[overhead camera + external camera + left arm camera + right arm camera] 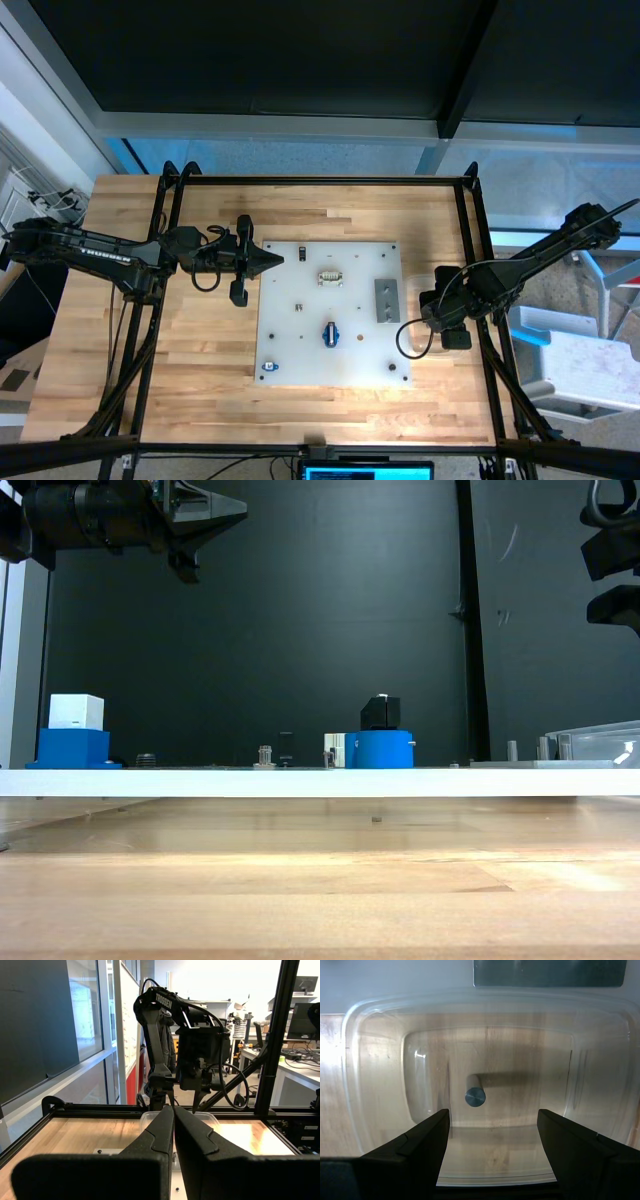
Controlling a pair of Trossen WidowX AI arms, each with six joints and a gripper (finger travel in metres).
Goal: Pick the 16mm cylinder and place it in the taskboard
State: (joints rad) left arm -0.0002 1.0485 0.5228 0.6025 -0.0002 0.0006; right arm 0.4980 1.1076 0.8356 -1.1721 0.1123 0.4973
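Observation:
The 16mm cylinder (pixel 475 1096) stands on end in a clear plastic tray (pixel 380 1060), seen from straight above in the right wrist view. My right gripper (pixel 492 1113) hovers over it, open, with the peg just ahead of the gap between the fingers and touching neither. In the high view the right gripper (pixel 431 316) hangs over the tray (pixel 412 345) by the right edge of the white taskboard (pixel 300 340); the cylinder is hidden there. My left gripper (pixel 270 258) is shut and empty, held high over the board's left edge, fingers (pixel 165 1125) pressed together.
The taskboard carries a grey metal block (pixel 386 298), a blue fitting (pixel 330 335), a beige connector (pixel 330 275) and a blue base with a white cube (pixel 268 367). A black frame (pixel 320 181) rings the wooden table. The right arm (pixel 200 1055) faces the left wrist camera.

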